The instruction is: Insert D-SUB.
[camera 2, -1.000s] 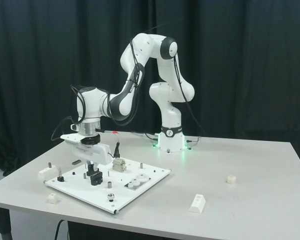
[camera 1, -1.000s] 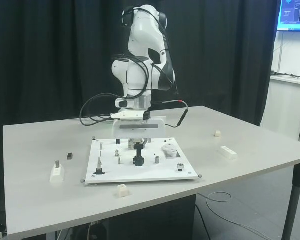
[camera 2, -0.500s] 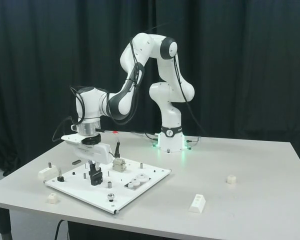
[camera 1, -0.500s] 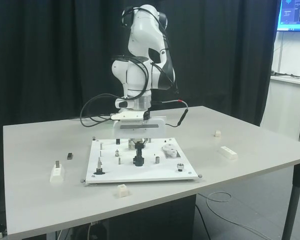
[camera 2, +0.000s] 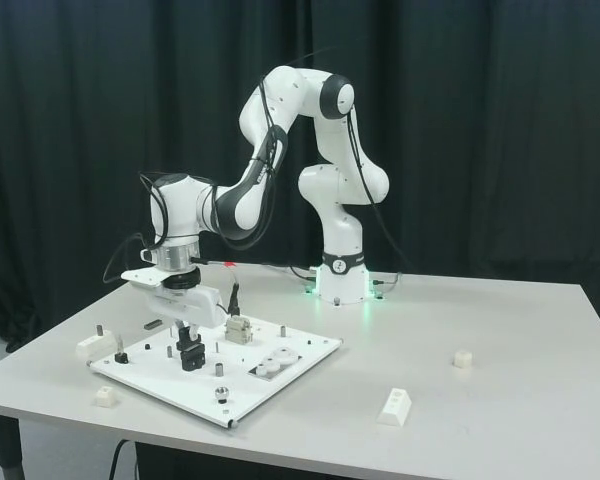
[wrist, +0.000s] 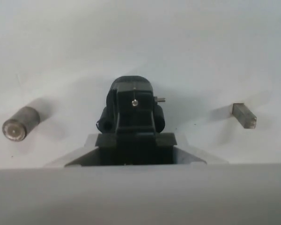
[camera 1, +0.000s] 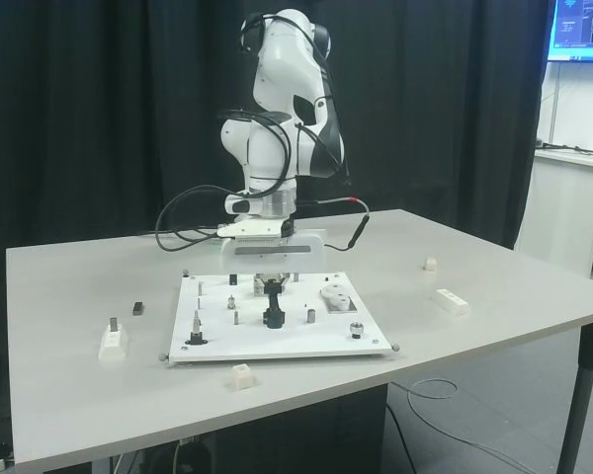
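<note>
From the first room camera, the nearest thing on the grey surface point(camera 1: 494, 326) is a small white block point(camera 1: 241, 376) lying just off the front edge of the white board point(camera 1: 287, 341). To one side of the board stands another white block carrying a grey peg point(camera 1: 113, 341), with a little black piece point(camera 1: 136, 308) beyond it.

On the board itself, near its middle, stands the D-SUB connector point(camera 1: 273, 317): a black, upright plug, narrow and squat, with a wider foot where it meets the board. In the wrist view the connector point(wrist: 132, 110) shows a rounded black housing with a small pale screw head on its top face, a thin pin jutting from one side and a bulge on each flank, and it sits in a black rectangular base. A grey cylinder point(wrist: 19, 124) and a small grey rectangular stub point(wrist: 244, 115) stand on the board on opposite sides of it, both apart from it.

The hand point(camera 1: 273, 286) hangs directly above the connector, its fingertips just over the plug's top. Whether the fingers press on the plug or stand clear of it cannot be told, nor how wide they are.

Farther back, the white arm point(camera 2: 265, 190) rises to its base point(camera 2: 342, 282), where a green light glows. Two more white blocks point(camera 2: 395, 406) point(camera 2: 463, 358) lie well apart from the board.
</note>
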